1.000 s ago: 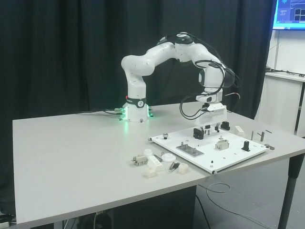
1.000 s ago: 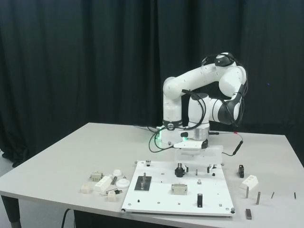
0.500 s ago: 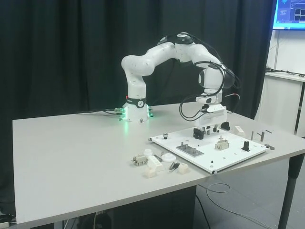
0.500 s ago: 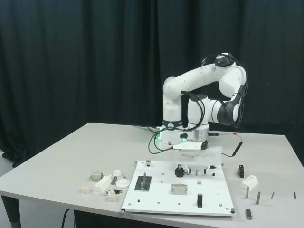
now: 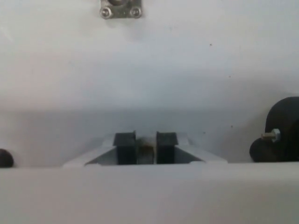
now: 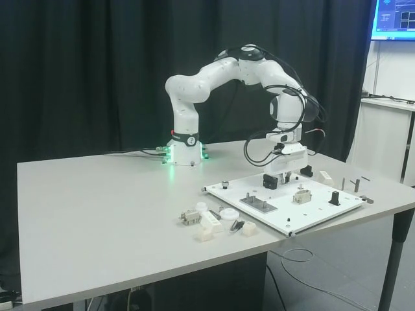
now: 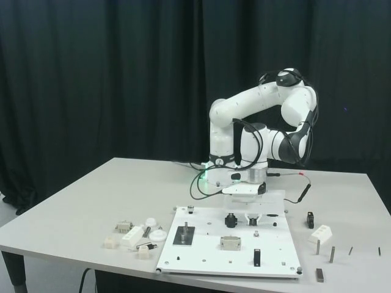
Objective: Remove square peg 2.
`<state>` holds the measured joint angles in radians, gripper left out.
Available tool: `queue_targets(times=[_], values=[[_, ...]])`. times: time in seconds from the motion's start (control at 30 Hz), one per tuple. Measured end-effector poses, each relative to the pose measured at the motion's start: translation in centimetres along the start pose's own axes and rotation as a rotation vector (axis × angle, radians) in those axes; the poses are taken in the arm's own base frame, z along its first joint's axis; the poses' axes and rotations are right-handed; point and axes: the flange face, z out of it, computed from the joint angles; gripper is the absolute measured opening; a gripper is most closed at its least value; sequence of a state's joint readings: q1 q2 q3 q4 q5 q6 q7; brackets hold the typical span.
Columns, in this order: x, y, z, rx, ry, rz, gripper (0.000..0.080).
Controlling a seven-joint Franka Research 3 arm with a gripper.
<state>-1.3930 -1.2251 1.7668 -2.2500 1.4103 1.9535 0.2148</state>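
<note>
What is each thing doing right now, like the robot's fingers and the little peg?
Gripper: down at the white board, fingers closed on square peg 2.
Square peg 2: upright between the fingers, low at the board.
Base light: glowing green.
Loose parts: lying on the table beside the board.

A white board is lying flat on my grey worktop, carrying a black knob and a grey block. Small white parts are sitting clustered on the worktop just beside the board. Black curtains are hanging behind, and a screen is glowing in a corner.
</note>
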Motion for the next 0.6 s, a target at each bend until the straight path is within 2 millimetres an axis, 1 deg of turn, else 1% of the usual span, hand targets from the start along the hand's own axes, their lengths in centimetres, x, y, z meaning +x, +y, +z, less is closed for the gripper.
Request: queue_targets(times=[0.1,0.13,0.6], values=[[0.0,-0.01,0.0,0.0,0.0,-0.003,0.0134],[0.0,-0.01,0.0,0.0,0.0,-0.003,0.0068],[0.05,-0.04,-0.22,0.004,-0.001,-0.003,0.0068]])
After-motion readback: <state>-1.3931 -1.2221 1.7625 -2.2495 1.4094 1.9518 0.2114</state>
